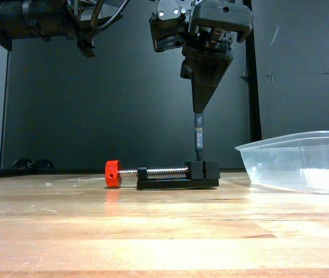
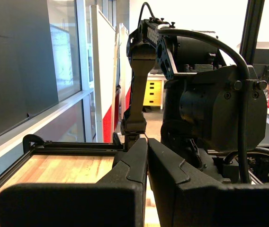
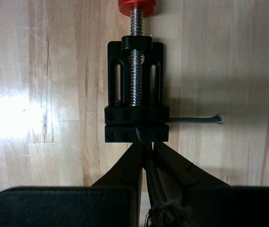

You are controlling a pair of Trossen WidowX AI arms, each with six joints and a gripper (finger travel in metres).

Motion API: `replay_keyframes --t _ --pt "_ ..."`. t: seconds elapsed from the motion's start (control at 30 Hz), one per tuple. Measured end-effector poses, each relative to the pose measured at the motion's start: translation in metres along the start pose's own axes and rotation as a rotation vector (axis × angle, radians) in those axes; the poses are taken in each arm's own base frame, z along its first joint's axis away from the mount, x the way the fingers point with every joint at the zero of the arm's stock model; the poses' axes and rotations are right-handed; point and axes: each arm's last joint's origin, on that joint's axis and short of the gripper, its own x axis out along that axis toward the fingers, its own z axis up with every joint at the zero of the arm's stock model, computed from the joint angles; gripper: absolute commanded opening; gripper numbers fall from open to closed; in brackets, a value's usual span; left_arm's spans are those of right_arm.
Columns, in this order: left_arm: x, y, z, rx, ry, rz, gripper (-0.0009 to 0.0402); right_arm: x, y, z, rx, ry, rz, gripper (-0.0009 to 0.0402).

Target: Pick the usb-c connector and install on the hub

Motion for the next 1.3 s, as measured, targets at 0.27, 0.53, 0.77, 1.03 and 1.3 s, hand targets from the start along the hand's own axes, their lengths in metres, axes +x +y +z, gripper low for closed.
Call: replay_keyframes --t 0.27,0.53,0.77,1.03,1.3 --pt "0.0 0.0 0.0 0.0 0.0 0.0 0.0 0.001 0.0 0.0 -0.001 0.002 -0.001 0.0" --pt "0.0 0.0 0.0 0.0 0.0 0.0 0.0 0.011 0.001 -0.004 0.0 -0.008 0.001 0.0" --pt "0.0 0.0 0.0 0.0 0.0 0.0 0.0 0.015 0.001 -0.005 0.0 -0.008 0.001 0.0" --pt "0.0 0.0 0.0 0.0 0.0 0.0 0.0 0.016 0.0 -0.005 0.0 -0.006 0.001 0.0" --pt "0.0 0.0 0.0 0.0 0.0 0.0 0.0 0.016 0.0 -0.005 0.0 -0.007 0.001 0.0012"
